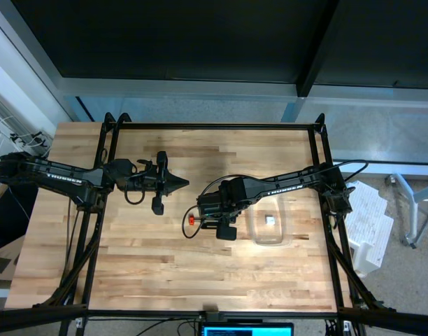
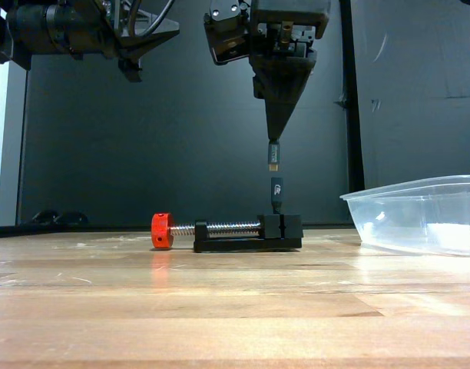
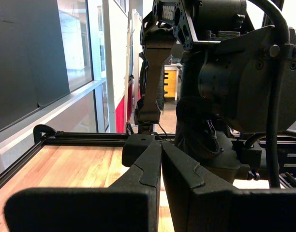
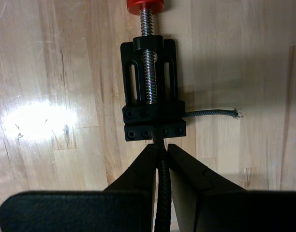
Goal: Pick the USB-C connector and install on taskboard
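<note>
The taskboard (image 2: 246,231) is a small black vise-like block lying on the wooden table, with an orange-red knob (image 2: 162,230) on a threaded screw and a short dark pin (image 2: 276,192) standing up from it. My right gripper (image 2: 273,141) points straight down above that pin, shut on the USB-C connector (image 2: 273,157), whose tip hangs a short gap above the pin. In the right wrist view the fingers (image 4: 147,162) pinch the dark connector (image 4: 162,170) just over the taskboard (image 4: 150,96). My left gripper (image 1: 184,183) hovers shut, apart to the left, holding nothing.
A clear plastic tray (image 1: 282,234) lies right of the taskboard with a small white square piece (image 1: 270,219) inside; its wall (image 2: 419,219) shows in the low view. A short frayed cable end (image 4: 211,113) sticks out beside the block. A black frame borders the table.
</note>
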`<state>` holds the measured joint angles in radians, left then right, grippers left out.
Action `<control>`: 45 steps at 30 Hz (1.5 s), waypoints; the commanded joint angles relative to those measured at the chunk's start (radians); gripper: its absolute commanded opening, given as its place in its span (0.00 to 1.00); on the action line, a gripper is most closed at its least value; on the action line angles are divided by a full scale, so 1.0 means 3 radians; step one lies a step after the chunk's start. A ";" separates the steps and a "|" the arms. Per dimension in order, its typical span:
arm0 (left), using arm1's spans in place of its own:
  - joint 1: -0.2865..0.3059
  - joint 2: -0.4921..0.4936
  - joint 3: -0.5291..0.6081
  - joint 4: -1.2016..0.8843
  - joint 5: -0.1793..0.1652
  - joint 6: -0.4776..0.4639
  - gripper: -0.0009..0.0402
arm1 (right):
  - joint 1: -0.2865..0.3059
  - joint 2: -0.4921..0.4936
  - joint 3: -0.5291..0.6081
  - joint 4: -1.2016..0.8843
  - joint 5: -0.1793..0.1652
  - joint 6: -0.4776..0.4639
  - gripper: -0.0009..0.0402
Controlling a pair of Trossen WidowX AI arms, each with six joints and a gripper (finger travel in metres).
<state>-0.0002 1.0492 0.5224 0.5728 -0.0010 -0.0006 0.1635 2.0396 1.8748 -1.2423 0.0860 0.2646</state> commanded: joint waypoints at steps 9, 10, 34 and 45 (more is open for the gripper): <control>0.0000 0.0000 0.0001 0.0001 0.0001 0.0000 0.02 | 0.0001 -0.0004 -0.0001 -0.0018 0.0025 -0.0001 0.02; 0.0000 0.0000 0.0001 0.0001 0.0001 0.0000 0.02 | 0.0003 -0.0004 -0.0001 -0.0018 0.0045 -0.0004 0.02; 0.0001 0.0000 0.0001 0.0001 0.0001 0.0000 0.02 | 0.0017 -0.0003 -0.0003 -0.0037 0.0090 0.0001 0.02; 0.0000 0.0000 0.0001 0.0001 0.0001 0.0000 0.02 | 0.0017 -0.0003 -0.0061 0.0009 0.0089 0.0001 0.02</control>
<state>-0.0002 1.0489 0.5224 0.5728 -0.0010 -0.0006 0.1680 2.0384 1.8576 -1.2411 0.1120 0.2642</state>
